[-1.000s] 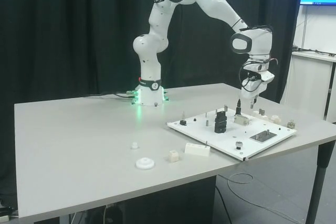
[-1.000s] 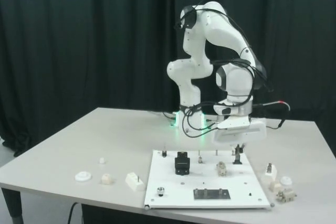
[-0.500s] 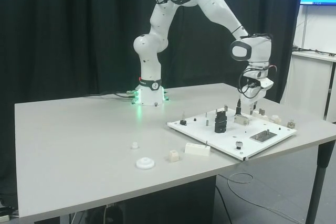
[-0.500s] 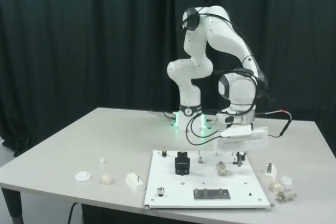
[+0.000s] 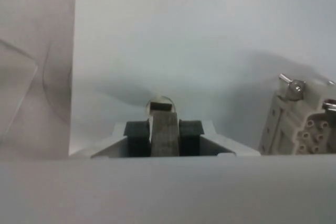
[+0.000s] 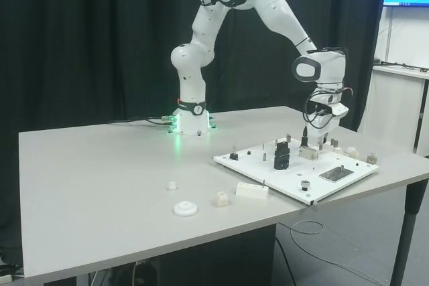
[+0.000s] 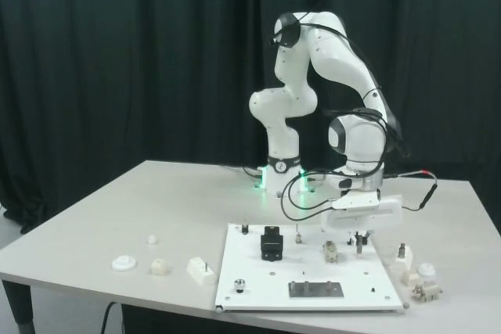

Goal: Insert square peg 3.

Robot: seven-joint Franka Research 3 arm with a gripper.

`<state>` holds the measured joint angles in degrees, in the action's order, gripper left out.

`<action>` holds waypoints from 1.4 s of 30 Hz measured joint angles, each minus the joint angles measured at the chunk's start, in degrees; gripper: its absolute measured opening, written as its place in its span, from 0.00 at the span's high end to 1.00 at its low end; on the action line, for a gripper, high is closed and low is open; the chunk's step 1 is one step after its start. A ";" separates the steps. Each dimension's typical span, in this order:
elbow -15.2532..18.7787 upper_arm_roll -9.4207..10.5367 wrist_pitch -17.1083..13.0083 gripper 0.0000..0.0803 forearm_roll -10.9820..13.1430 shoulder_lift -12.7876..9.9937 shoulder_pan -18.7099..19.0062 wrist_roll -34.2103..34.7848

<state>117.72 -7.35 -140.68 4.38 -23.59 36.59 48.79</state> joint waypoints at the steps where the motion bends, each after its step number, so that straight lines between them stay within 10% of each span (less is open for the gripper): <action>1: 0.07 0.00 -0.13 0.86 -0.02 -0.04 0.04 0.01; 42: 0.69 0.00 -2.63 0.86 -0.75 -1.14 0.63 0.03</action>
<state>118.40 -7.35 -143.31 3.63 -24.73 37.22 48.83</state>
